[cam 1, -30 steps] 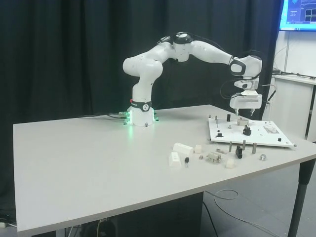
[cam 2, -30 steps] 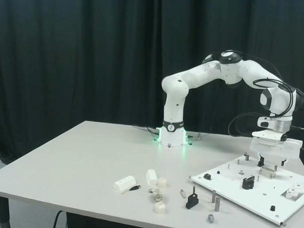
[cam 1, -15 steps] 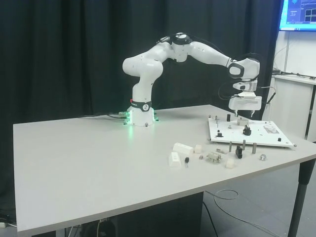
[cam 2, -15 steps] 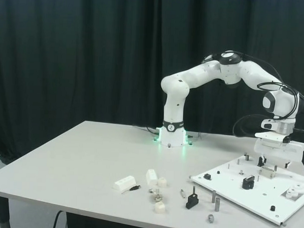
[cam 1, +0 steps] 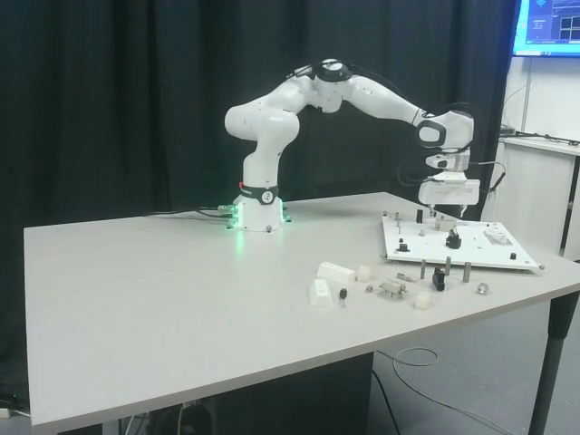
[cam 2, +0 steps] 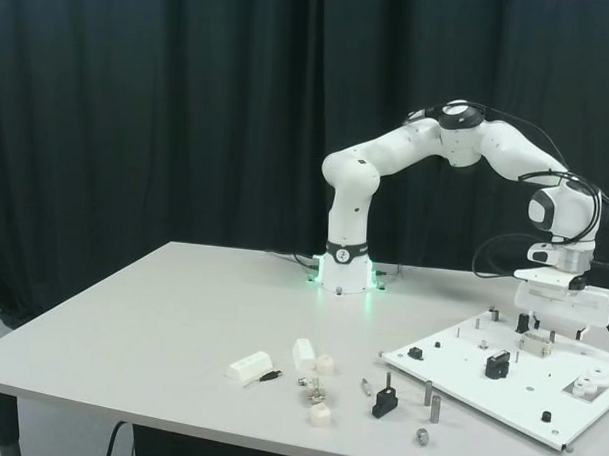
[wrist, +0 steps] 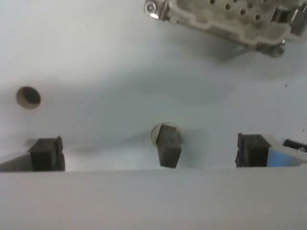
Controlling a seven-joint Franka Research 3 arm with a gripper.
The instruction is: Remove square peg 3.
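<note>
- We hold our jaws (wrist: pixel 149 154) spread apart, one dark finger (wrist: pixel 46 154) on either side of the peg (wrist: pixel 168 149) and neither one touching it.
- The peg stands upright in its round socket on the white board (wrist: pixel 120 62), about midway between the fingers, so we judge it not yet removed.
- What seems done is the approach: in the room views the gripper (cam 1: pixel 447 192) hangs low over the far part of the board (cam 2: pixel 499 390), lined up above the peg.
- What is left, as we judge it: come down the last bit, close on the peg, lift it straight out of the socket and carry it clear.
- Near the peg we see an empty hole (wrist: pixel 28 97) and a grey connector block (wrist: pixel 225 19), both apart from it.
- Beyond the board, loose parts (cam 1: pixel 381 283) lie scattered on the counter (cam 1: pixel 163 299), well away from us.
</note>
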